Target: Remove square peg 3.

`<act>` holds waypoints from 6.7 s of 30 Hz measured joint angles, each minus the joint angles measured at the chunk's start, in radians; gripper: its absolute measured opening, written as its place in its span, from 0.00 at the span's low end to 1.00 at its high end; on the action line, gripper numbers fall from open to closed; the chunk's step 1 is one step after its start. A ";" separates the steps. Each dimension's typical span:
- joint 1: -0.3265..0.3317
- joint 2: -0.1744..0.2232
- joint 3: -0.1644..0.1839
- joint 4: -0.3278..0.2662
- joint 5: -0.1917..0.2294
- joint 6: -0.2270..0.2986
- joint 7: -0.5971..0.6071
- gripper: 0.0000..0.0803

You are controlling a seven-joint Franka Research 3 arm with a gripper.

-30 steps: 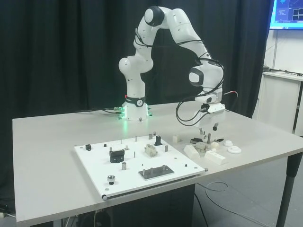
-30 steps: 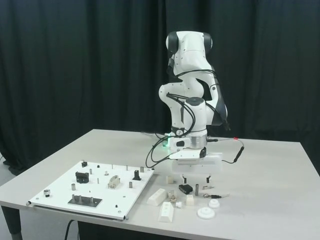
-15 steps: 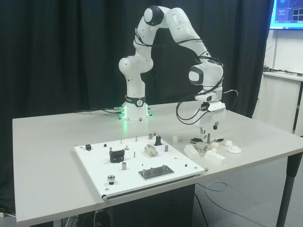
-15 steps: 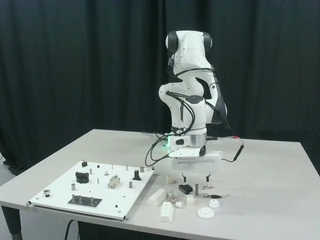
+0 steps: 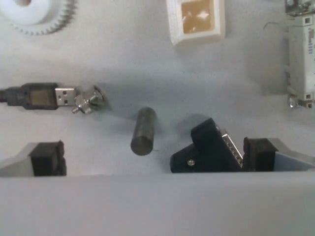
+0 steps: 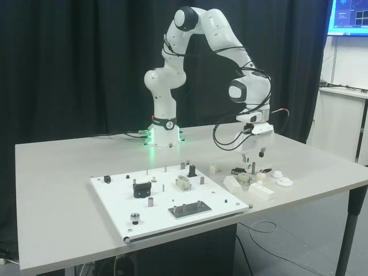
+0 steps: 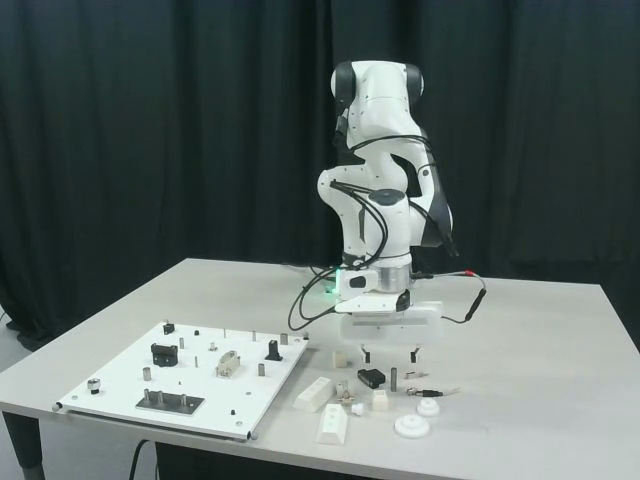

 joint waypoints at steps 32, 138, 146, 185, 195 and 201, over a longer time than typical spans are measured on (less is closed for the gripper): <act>0.000 -0.005 -0.022 0.004 -0.001 0.000 0.006 1.00; -0.290 0.115 -0.156 0.103 0.042 0.005 -0.352 1.00; -0.291 0.149 -0.156 0.134 0.056 -0.032 -0.352 1.00; -0.312 0.180 -0.156 0.163 0.090 -0.078 -0.331 0.63; -0.313 0.180 -0.156 0.163 0.091 -0.079 -0.325 0.42; -0.313 0.180 -0.156 0.163 0.091 -0.079 -0.323 0.14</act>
